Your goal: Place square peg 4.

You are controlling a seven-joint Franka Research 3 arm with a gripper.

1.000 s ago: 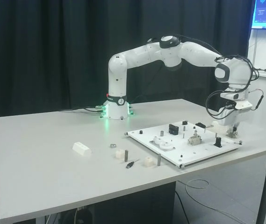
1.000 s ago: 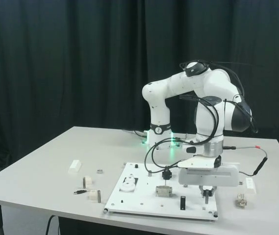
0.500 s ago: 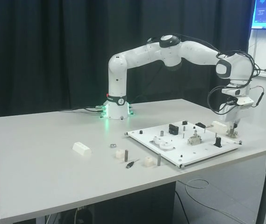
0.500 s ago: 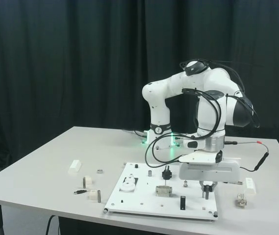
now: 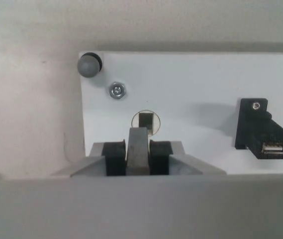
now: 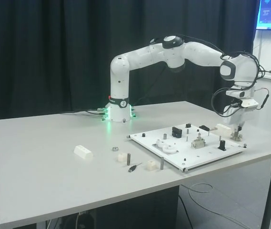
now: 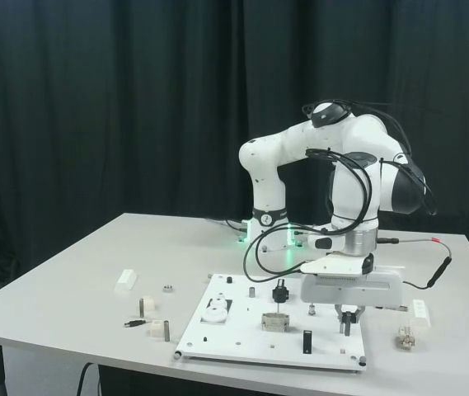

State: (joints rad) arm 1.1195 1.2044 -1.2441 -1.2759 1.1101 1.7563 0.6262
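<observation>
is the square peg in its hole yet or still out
Out: the square peg is clamped upright between the jaws, its tip above the square hole in the white board.

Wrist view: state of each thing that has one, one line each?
gripper: shut on the square peg, above the board
square peg: held upright between the fingers, not yet in its hole
square hole: empty, just beyond the peg tip
USB socket block: mounted on the white board, port unoccupied
hex nut: seated flat on the board
</observation>
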